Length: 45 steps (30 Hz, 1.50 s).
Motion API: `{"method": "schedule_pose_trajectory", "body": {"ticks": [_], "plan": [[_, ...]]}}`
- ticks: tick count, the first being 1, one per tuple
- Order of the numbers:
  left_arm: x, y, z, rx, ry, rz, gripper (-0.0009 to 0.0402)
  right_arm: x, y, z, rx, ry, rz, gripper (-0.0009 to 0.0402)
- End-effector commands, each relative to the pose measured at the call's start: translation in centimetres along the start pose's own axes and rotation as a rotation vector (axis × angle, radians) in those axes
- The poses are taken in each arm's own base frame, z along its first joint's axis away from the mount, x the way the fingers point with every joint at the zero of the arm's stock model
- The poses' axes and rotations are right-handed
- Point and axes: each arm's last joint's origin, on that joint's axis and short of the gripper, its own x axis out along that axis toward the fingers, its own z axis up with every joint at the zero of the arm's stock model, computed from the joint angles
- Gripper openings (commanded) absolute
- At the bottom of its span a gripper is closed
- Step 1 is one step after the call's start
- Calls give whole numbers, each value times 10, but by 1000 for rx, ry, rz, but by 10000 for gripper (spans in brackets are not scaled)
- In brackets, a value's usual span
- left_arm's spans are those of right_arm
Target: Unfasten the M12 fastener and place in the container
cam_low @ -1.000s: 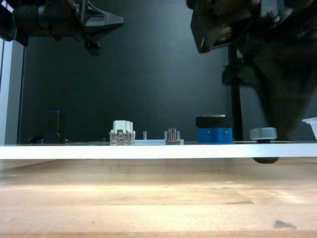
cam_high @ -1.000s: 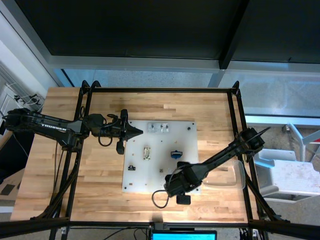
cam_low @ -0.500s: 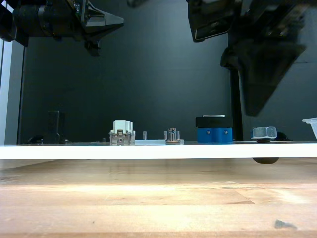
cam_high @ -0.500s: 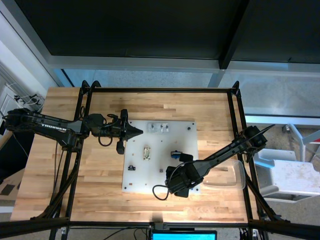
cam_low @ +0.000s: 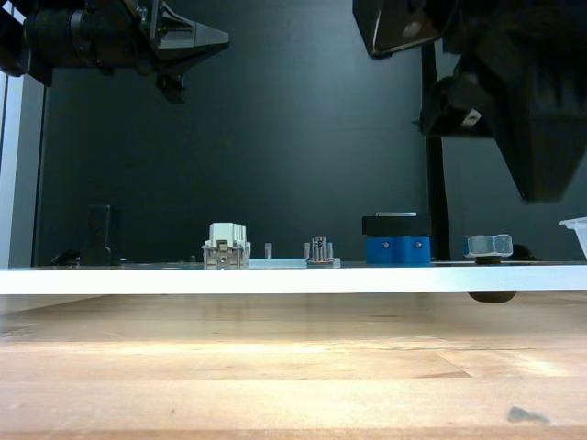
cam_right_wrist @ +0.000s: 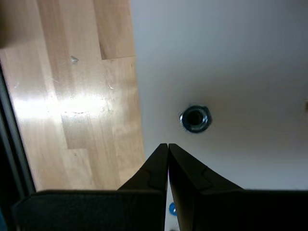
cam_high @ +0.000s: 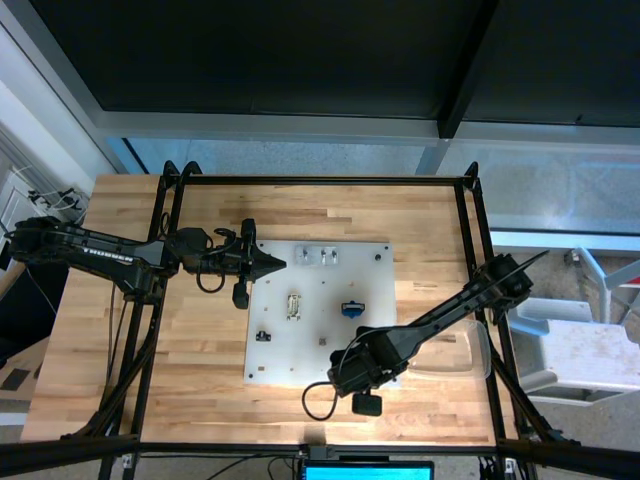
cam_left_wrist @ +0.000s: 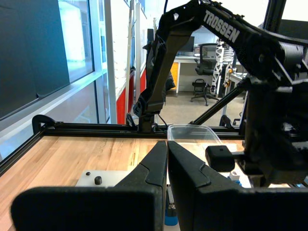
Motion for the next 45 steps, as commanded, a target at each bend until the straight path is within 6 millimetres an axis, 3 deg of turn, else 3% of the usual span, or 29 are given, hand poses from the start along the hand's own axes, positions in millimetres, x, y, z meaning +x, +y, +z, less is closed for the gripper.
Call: {"method": "schedule_pose_trajectory", "body": {"ticks": [1,18,34,40,45], "plan": [[0,0,0,0,0,0,0,3,2,2,-3,-20,14,0],[0,0,0,0,0,0,0,18,-2,-3,-5,-24,15,0],[0,0,0,0,0,0,0,18,-4,-4,-3,-40,-28,0],[0,0,0,0,0,0,0,9,-15,-7,89,-102,-300,0],[0,0,0,0,1,0,0,2,-13,-6,88,-113,-308,0]]}}
